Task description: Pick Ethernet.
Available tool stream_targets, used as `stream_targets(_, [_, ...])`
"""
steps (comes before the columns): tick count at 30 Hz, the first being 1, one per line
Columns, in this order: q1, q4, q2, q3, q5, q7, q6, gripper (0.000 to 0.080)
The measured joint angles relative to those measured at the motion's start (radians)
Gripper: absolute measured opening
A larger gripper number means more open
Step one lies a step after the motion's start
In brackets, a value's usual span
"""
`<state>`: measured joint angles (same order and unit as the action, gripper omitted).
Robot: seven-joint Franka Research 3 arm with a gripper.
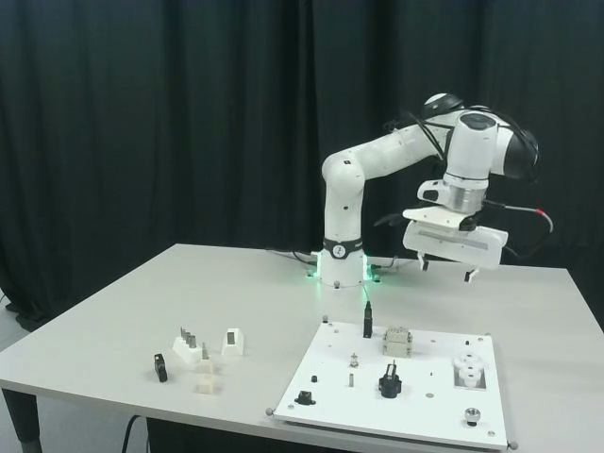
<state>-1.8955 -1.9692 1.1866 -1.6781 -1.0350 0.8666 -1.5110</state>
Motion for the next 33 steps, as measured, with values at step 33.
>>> stream_targets(33, [0.078,-0.061,0.005,0.052,0.008,-0.153,-0.083,0.0800])
